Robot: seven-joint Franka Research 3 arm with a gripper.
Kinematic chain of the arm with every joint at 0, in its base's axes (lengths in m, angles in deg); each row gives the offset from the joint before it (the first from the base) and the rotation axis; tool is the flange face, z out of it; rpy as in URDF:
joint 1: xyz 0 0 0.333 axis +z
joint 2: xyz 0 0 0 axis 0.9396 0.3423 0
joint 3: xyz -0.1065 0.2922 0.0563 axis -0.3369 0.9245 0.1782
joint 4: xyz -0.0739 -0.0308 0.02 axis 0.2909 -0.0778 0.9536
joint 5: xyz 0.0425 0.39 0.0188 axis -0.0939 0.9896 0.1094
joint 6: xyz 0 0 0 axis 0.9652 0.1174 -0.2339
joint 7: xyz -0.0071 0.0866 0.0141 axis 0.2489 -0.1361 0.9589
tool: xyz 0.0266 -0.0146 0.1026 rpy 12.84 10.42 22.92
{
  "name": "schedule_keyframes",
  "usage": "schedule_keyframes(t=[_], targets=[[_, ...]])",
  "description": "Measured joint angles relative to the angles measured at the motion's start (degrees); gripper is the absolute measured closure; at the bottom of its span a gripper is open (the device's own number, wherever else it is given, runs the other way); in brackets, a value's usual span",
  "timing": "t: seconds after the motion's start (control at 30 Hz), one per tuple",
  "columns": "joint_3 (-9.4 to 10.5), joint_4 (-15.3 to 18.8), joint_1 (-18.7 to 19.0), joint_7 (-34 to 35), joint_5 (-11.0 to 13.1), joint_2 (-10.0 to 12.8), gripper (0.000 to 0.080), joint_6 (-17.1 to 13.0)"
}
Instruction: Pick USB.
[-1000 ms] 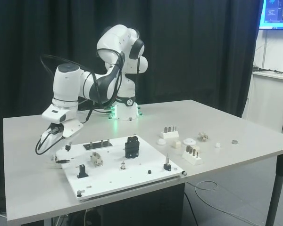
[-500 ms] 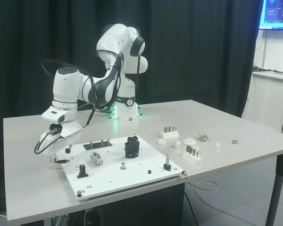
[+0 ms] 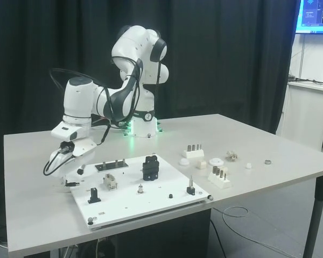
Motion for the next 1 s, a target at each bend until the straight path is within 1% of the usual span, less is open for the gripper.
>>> schedule_keyframes(t=[0.43,1.0], targets=[[0.07,0.9,0.5,0.0,0.0,0.1,0.0003,-3.4],[0.08,1.0,0.4,0.0,0.0,0.6,0.0003,-4.2]])
